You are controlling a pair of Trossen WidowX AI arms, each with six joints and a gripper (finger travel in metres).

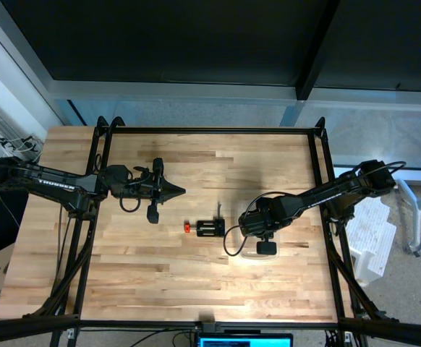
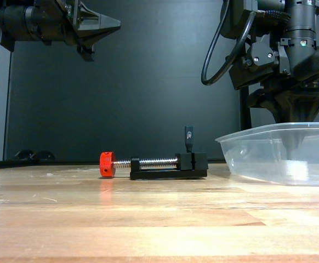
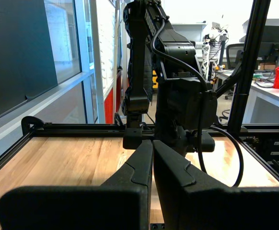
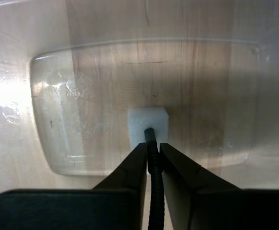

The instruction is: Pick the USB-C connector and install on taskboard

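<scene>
Right gripper: the right gripper [image 4: 152, 146] is reaching straight down into the clear tray [image 2: 252, 156], tips hanging just over the tray's floor.
Right fingers: the fingers [image 4: 130, 175] are clamping tight on the USB-C connector [image 4: 150, 136]. There's one finger on each side of the thin black stem, and the wiry tail is running back between them.
USB-C connector: so it's sitting inside the tray, pinched in that grip. Its tip is poking out past the fingertips and lying over the whitish square piece [image 4: 140, 122] on the tray's floor. Honestly can't tell if the tip is touching the square or just hovering over it.
Taskboard: the taskboard [image 1: 210, 229] is lying flat on the tabletop [image 1: 196, 282] just beside the tray, on the tray's left-arm side.
Knob: its orange-red knob [image 2: 107, 164] is sitting at the end farthest from the tray, on the tip of a shiny screw [image 2: 154, 163].
Post: a short black post [image 2: 188, 138] is standing upright on the taskboard's end nearest the tray.
Left gripper: the left gripper [image 1: 180, 191] is hanging in the air well apart from the tray, out past the taskboard, and pointing toward the tray's side of the tabletop.
Left fingers: they're pressing together, tip to tip.
</scene>
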